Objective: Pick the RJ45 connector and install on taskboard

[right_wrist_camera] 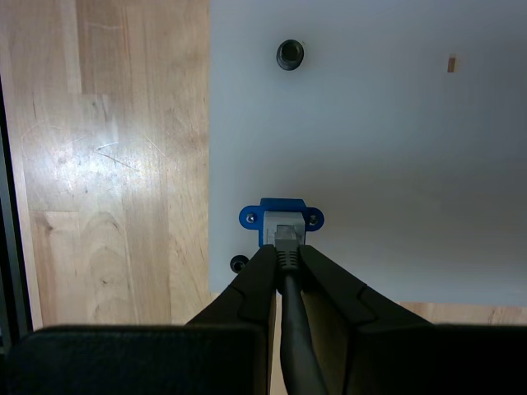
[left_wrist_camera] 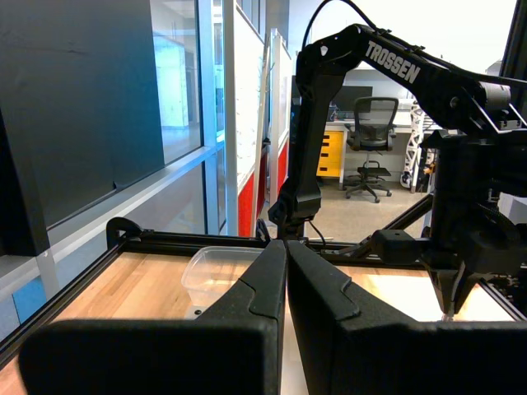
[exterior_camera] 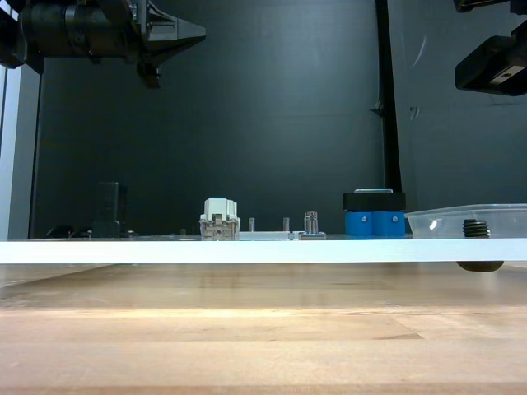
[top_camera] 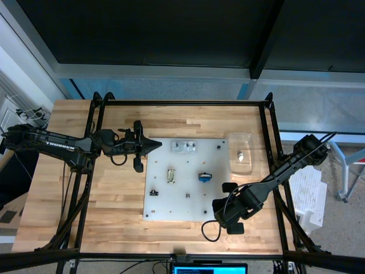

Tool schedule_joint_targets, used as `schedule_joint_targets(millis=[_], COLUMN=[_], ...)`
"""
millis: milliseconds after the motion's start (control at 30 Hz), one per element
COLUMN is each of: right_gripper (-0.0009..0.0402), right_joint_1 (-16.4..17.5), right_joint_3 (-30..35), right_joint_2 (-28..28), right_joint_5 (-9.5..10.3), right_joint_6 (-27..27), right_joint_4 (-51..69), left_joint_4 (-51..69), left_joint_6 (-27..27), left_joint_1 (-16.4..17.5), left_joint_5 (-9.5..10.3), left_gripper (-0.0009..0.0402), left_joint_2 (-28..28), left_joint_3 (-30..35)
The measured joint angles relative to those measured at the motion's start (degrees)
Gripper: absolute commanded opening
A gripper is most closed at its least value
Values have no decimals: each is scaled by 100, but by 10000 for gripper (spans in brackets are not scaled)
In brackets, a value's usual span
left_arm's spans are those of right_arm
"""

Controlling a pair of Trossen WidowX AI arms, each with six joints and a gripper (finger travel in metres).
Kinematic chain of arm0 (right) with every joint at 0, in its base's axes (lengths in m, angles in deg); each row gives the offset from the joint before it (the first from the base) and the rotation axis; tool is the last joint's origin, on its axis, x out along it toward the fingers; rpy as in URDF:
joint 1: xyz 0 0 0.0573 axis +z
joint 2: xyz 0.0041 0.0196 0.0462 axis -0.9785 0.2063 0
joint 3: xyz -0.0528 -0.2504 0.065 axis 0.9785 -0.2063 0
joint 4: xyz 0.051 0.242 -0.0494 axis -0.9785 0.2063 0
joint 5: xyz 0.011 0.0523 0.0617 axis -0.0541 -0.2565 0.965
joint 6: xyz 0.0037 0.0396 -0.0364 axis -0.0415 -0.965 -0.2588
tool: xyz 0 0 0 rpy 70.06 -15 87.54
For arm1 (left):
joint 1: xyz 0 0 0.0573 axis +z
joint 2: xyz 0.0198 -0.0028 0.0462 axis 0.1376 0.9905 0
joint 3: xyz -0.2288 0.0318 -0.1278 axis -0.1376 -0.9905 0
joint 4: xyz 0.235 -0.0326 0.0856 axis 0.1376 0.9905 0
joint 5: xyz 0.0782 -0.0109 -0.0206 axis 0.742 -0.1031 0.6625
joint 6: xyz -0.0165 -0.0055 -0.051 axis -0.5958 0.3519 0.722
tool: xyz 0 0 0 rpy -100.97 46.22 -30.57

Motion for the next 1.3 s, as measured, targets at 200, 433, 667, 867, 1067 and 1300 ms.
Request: schedule_joint_targets(millis=[200,433,667,867,1067,1300], right_gripper=[0,0,0,0,18,77], right_joint_1=[-2,-2,0,-2,-2,-2], right_joint_3=[-98,-188,-195,-197,-170,-138], right_joint_2=[-4,-15,-9,-7,-15,9], right_joint_5=[-2,0,0,0,11,11], right_joint_6=[57,70,70,70,81,90], right_joint_4=[-127,-236,-234,-229,-221,-188], left_joint_4=[0,0,0,0,0,0], left_joint_6=[0,0,0,0,0,0], left_joint_1=[0,0,0,0,0,0], left_joint_5=[0,0,0,0,0,0], left_gripper=[0,0,0,0,0,0], left_joint_2=[0,0,0,0,0,0], left_joint_3=[-2,-2,0,0,-2,-2])
